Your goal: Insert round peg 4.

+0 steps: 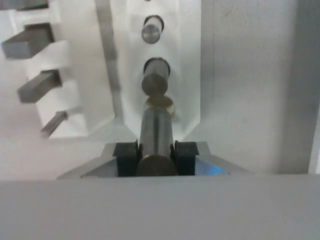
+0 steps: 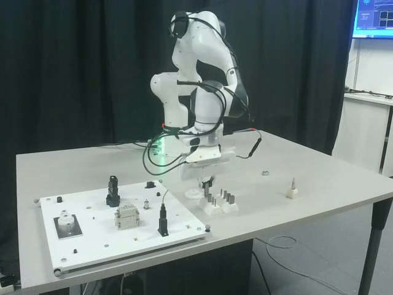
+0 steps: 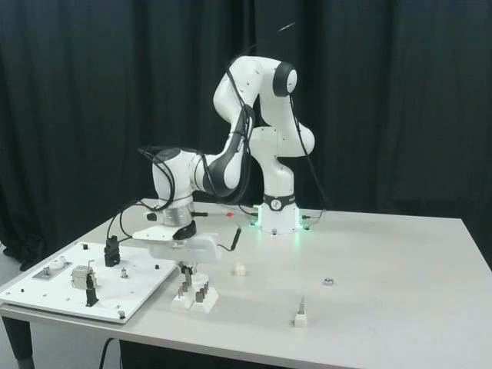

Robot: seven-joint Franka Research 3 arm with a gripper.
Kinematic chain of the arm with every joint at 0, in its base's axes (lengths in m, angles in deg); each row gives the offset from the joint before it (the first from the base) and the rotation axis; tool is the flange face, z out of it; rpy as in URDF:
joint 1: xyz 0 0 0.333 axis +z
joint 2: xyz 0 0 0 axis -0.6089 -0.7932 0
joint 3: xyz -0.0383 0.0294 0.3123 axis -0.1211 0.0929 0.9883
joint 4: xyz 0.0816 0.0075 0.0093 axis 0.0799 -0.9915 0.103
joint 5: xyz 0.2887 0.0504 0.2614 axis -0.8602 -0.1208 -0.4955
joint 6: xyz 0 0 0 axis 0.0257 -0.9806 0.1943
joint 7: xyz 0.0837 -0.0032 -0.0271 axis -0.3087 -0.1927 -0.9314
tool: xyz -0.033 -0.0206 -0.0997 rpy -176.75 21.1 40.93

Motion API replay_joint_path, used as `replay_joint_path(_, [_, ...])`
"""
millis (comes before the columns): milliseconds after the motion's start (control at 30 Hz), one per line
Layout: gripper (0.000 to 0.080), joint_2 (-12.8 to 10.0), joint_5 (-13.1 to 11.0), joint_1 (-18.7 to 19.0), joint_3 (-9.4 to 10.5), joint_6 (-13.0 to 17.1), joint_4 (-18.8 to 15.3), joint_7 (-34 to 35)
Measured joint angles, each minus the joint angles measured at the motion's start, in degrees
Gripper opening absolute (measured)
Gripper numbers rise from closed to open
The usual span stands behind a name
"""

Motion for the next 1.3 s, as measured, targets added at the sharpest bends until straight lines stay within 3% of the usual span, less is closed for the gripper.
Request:
replay_joint_path(567, [0.0151, 3.75, 0.15, 0.05, -0.33, -0.98, -0.86, -0.18])
replay_joint_path(833, [0.0151, 5.41, 1.47, 0.06, -0.91, -0.95, -0.68, -0.68])
replay_joint_path(1300, [0.0151, 7.32, 3.56, 0.05, -5.42, -0.95, 1.45, -1.63])
